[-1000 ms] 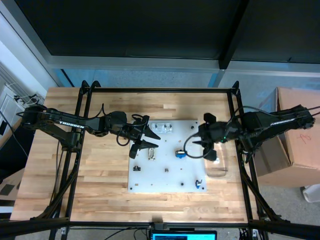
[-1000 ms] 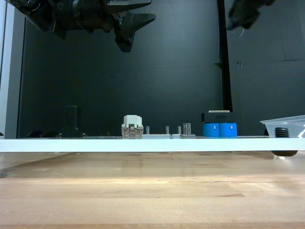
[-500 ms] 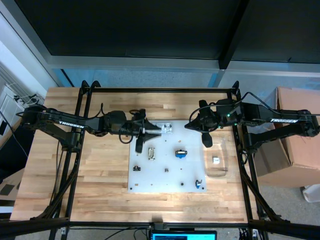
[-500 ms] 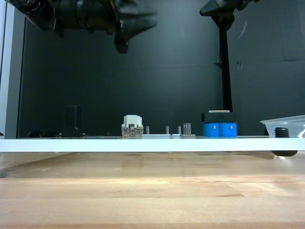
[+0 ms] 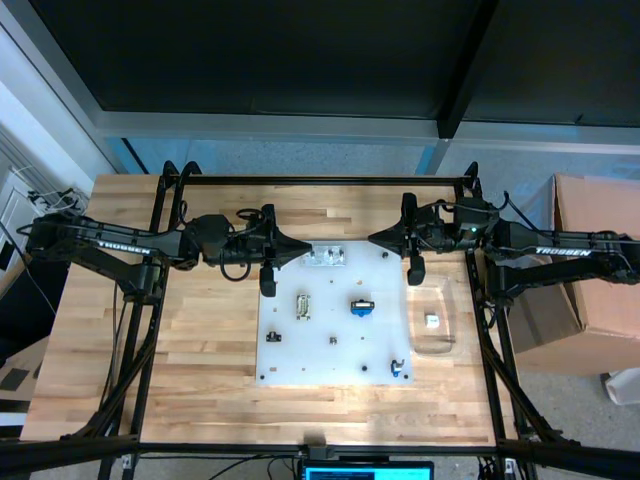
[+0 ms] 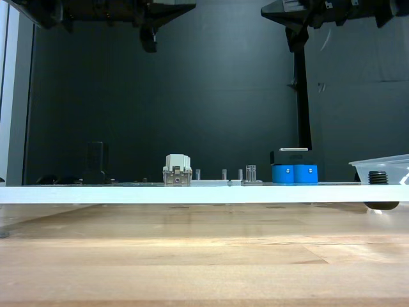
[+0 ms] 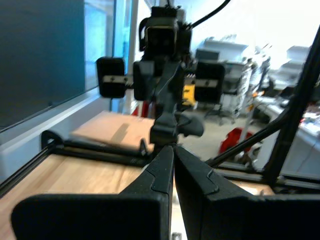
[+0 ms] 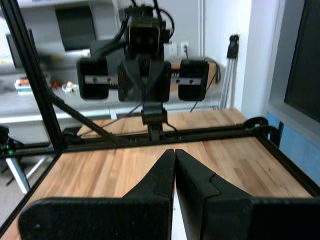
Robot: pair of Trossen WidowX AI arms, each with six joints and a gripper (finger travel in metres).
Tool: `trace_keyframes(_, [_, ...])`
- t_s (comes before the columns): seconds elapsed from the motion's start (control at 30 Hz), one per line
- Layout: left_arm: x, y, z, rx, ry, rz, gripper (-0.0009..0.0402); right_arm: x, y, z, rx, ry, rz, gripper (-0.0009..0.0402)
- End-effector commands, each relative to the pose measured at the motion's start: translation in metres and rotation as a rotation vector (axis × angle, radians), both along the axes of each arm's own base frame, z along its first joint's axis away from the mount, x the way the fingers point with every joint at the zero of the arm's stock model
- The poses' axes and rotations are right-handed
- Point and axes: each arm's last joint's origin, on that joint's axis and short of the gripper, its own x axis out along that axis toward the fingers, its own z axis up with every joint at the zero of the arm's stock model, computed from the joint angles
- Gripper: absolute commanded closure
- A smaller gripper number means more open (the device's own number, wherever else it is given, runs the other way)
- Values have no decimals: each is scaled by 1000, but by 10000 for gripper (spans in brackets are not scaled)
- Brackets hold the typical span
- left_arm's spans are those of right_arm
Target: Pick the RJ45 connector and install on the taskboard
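Observation:
The white taskboard (image 5: 330, 365) lies mid-table. On it a blue mount (image 5: 361, 308) carries a dark block with a silvery top (image 6: 293, 151), apparently the RJ45 connector. It sits level in its seat and no gripper touches it. I cannot tell how deep it sits. My left gripper (image 5: 302, 253) hangs shut and empty, high over the board's far left corner. My right gripper (image 5: 372, 238) is shut and empty at the same height over the far right part. The two tips point at each other, as the left wrist view (image 7: 174, 147) and right wrist view (image 8: 174, 151) show.
A clear tray (image 5: 440, 346) at the board's right edge holds a small white piece (image 5: 431, 320) and a black bolt-like part (image 6: 378, 177). A beige socket (image 5: 302, 305) and small posts (image 6: 250, 173) stand on the board. Black frame rails (image 5: 320, 181) border the table. A cardboard box (image 5: 590, 290) stands off to the right.
Both arms have drawn back toward the far edge and risen. The left gripper's fingers have closed from wide open. The right gripper left the tray area and shut. The dark block stayed on the blue mount.

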Motion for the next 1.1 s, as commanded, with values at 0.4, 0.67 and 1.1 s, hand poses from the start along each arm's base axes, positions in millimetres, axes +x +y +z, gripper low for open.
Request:
trace_keyframes(0.4, [-3,-1,-9,42,24,-9,394,-11,5,-21,-23,-59,-23,394])
trace_keyframes(0.67, [-9,-1,-27,31,49,13,394,-10,5,-19,-34,-76,-20,394])
trace_keyframes(1.1, [-13,-1,-23,43,22,-4,394,-10,5,-31,-17,-49,-20,394])
